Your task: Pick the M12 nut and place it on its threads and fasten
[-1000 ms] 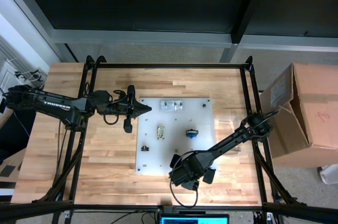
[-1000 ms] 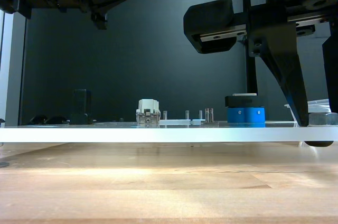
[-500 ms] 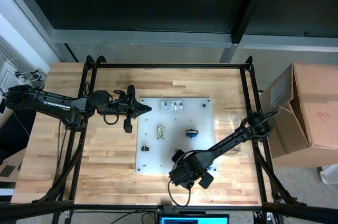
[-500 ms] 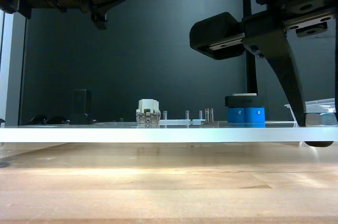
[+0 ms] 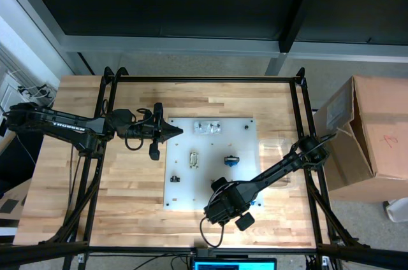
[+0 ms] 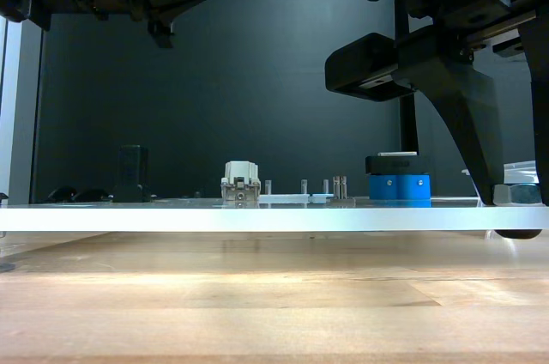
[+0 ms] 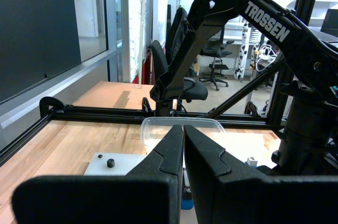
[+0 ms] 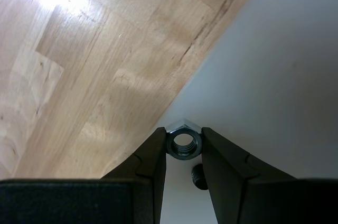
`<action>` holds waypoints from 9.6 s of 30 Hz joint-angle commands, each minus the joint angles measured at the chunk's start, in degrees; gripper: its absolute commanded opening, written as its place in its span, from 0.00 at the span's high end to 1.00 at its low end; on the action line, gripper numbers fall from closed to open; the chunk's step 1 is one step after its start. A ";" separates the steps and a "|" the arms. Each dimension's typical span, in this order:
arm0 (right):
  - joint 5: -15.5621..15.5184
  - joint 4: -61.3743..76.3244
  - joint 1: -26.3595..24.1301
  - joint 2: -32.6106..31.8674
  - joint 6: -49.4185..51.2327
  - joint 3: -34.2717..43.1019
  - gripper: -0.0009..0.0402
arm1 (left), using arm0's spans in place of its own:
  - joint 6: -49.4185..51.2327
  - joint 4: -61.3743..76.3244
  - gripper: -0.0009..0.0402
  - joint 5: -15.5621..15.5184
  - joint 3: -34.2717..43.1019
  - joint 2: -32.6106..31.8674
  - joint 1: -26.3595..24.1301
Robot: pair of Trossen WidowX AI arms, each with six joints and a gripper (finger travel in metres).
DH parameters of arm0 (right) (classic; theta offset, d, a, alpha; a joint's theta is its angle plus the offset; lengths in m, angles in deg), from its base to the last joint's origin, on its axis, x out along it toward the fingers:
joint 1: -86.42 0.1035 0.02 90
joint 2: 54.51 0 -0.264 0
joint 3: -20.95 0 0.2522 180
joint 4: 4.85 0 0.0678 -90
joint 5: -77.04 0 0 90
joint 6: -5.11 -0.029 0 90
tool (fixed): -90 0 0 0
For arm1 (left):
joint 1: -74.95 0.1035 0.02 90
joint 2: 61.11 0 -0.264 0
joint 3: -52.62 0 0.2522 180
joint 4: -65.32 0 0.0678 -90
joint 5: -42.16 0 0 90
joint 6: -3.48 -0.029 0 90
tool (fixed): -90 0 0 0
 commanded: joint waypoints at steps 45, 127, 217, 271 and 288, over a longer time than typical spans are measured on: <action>0.07 6.78 -1.38 7.04 19.26 0.63 0.96 | 0.00 0.00 0.98 0.02 0.02 -0.02 0.02; 0.52 -1.66 -1.86 4.59 49.37 -6.67 0.96 | 0.00 0.00 0.98 0.02 0.02 -0.02 0.00; 2.03 -2.56 -2.10 4.72 -92.08 -6.67 0.76 | 0.00 0.00 0.98 0.02 0.02 -0.02 0.02; 3.76 1.44 -1.99 9.18 -21.53 -6.80 0.98 | 0.00 0.00 0.98 0.02 0.02 -0.02 0.00; 3.15 -2.84 -1.95 9.20 -21.59 -10.21 0.98 | 0.00 0.00 0.98 0.02 0.02 -0.02 0.00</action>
